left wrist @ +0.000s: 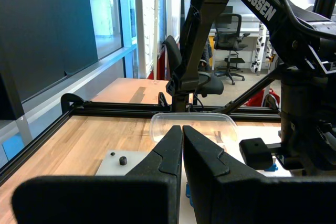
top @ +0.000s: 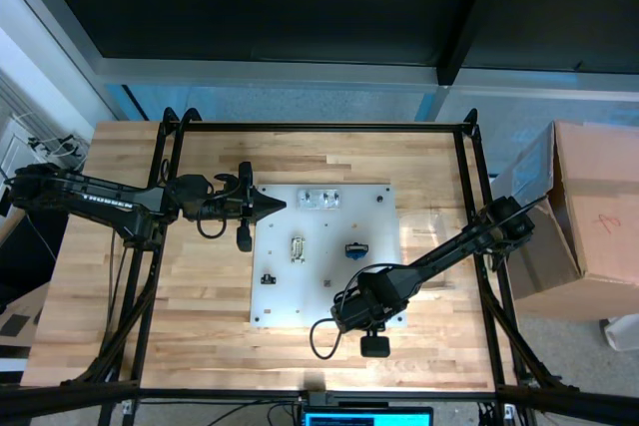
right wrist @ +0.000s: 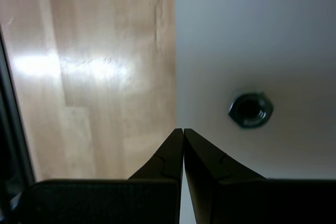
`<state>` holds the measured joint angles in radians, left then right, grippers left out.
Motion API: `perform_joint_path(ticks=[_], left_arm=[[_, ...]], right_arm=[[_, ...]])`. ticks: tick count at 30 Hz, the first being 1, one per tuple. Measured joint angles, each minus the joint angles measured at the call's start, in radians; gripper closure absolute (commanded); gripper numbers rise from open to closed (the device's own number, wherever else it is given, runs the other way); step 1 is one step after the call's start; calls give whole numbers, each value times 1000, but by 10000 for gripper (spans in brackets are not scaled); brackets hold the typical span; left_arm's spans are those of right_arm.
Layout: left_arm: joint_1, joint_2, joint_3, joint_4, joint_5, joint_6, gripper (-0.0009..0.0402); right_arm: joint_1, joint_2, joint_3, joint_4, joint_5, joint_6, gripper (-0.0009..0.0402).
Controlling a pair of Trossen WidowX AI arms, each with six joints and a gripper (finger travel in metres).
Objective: Unfasten the M12 nut and place it in the container
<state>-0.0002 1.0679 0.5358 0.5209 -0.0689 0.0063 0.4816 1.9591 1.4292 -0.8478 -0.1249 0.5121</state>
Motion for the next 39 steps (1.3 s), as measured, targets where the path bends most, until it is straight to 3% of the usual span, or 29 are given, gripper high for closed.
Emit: perform_joint_path(ticks=[8, 16, 17, 20, 22, 24, 29, 36, 39], left_arm=[[0, 0, 0, 0, 0, 0, 393], [0, 0, 0, 0, 0, 0, 393], [0, 0, 0, 0, 0, 0, 393], [0, 0, 0, 0, 0, 0, 393], [0, 0, 0, 0, 0, 0, 393], [0, 0, 0, 0, 0, 0, 393], [0, 0, 0, 0, 0, 0, 393], [0, 0, 0, 0, 0, 0, 393], [0, 0, 0, 0, 0, 0, 393]], right_arm=[[-5, 0, 0, -4, 55, -10, 393], [-11, 0, 0, -24, 64, -14, 394], [-11, -3, 0, -38, 88, -13, 394], [-8, -21, 2, -106, 296, 55, 394], [-12, -34, 11, -135, 351, 79, 393], [-13, -38, 19, -134, 341, 83, 393], [-9, -40, 21, -138, 254, 82, 393], [-10, -41, 58, -129, 37, 74, 393], [-10, -39, 60, -111, 7, 71, 393]])
